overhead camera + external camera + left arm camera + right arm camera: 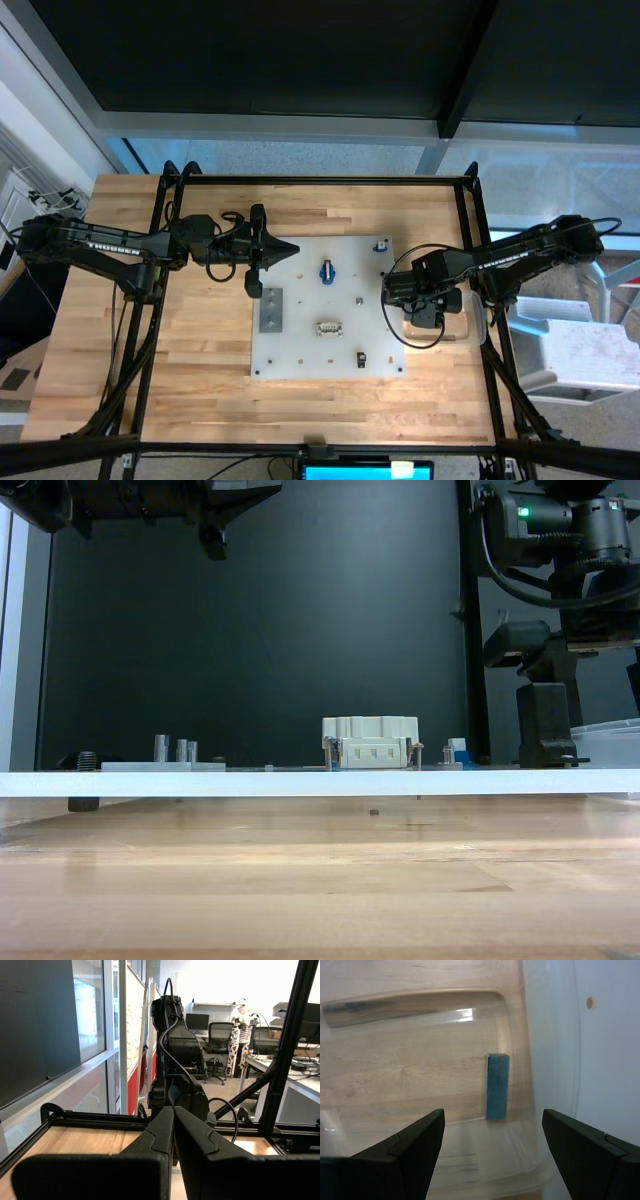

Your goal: Pick the 16mm bar and place in it's hole on the taskboard

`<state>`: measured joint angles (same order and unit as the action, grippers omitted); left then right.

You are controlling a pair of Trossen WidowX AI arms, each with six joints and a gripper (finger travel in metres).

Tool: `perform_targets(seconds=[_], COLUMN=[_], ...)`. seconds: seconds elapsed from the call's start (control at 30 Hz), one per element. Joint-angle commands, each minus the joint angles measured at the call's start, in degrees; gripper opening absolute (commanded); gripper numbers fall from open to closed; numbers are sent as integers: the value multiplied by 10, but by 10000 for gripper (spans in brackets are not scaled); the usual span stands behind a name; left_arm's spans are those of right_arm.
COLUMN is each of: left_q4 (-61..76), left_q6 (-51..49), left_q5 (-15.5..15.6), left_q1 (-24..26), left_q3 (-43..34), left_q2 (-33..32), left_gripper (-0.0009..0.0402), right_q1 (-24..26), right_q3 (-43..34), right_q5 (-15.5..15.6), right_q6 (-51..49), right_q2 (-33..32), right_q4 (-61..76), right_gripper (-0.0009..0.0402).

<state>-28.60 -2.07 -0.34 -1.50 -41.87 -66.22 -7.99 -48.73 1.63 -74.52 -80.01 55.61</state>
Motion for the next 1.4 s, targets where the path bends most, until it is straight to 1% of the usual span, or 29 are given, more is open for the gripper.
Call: perform_targets(seconds=[0.03, 0.2, 0.47, 0.8, 1.03, 1.1, 1.23, 1.4], left_q4=[0, 0, 0, 0, 0, 0, 0, 0], left_q6=[0, 0, 0, 0, 0, 0, 0, 0], left_q5=[0, 0, 0, 0, 0, 0, 0, 0], left_q1=[0, 0, 0, 0, 0, 0, 0, 0], left_q3=[0, 0, 0, 0, 0, 0, 0, 0], left_q2=[0, 0, 0, 0, 0, 0, 0, 0], left_gripper=[0, 0, 0, 0, 0, 0, 0, 0], right_q1=[8, 18, 20, 23, 23, 24, 25, 25], right_q3=[12, 27, 57, 90, 96, 97, 97, 97], right_q5=[-1, 0, 0, -1, -2, -6, -6, -5], right_q6=[0, -9, -40, -40, -40, -40, -37, -37], right_q2=[-2, -3, -2, -2, -3, -2, -2, -3], right_q4=[-10, -26, -53, -102, -101, -100, -94, -93], right_gripper=[275, 275, 275, 275, 275, 273, 255, 217])
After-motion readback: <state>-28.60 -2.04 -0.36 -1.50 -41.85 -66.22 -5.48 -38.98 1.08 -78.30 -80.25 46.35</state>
